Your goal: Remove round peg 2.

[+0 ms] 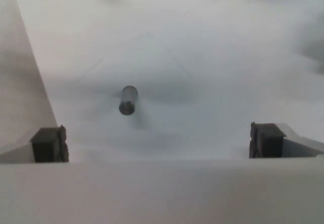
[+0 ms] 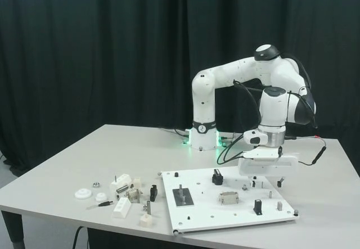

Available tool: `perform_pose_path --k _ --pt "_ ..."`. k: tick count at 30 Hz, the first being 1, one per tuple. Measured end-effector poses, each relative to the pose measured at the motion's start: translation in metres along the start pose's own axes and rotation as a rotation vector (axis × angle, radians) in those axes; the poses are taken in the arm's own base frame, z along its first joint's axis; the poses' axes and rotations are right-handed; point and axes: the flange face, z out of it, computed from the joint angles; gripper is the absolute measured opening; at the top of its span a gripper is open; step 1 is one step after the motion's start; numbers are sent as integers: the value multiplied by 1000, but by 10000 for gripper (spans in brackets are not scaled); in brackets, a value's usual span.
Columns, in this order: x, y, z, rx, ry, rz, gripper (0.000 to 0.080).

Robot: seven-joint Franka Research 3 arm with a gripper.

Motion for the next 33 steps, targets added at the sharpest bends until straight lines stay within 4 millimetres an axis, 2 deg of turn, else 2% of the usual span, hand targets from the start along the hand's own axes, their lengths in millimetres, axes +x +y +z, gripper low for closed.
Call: perform_pose_path --k 33 --pt "-7 -9 13 4 -1 16 800"
